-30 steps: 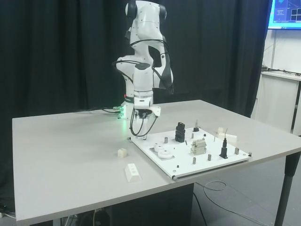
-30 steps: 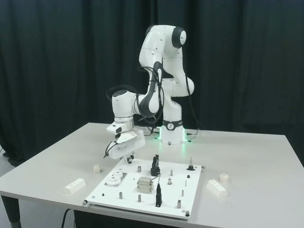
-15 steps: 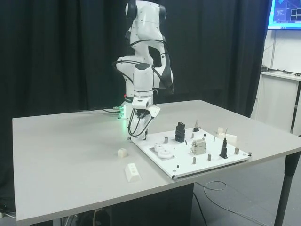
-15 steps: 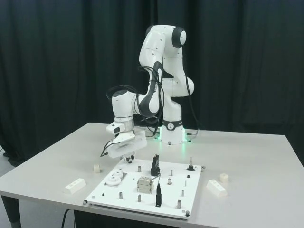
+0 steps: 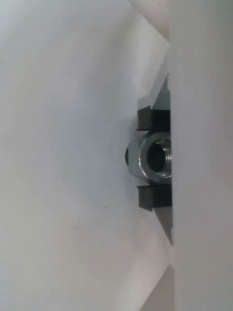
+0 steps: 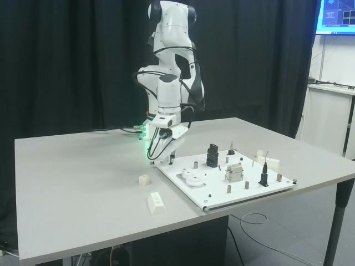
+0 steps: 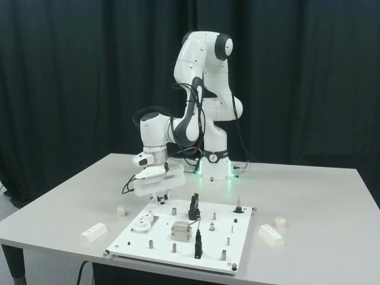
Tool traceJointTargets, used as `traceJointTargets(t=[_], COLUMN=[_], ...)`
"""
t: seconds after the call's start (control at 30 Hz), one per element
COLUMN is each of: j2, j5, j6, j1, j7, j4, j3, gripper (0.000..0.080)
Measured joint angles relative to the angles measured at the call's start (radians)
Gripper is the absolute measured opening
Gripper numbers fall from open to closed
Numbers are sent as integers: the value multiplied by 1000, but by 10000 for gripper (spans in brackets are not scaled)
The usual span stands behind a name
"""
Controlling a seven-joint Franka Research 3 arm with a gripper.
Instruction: Insert bolt 4.
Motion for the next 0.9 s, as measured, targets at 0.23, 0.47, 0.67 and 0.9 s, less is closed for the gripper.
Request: traceJointTargets(t=[0.23,0.47,0.67,0.9], j2=[0,0,0,0], j5=[0,0,0,0], j6=[0,-1,-2,-2], j1=[0,0,0,0], j7=[121,248,315,432], j4=[0,1,1,1], j3=[0,0,0,0], gripper=[237,237,237,237])
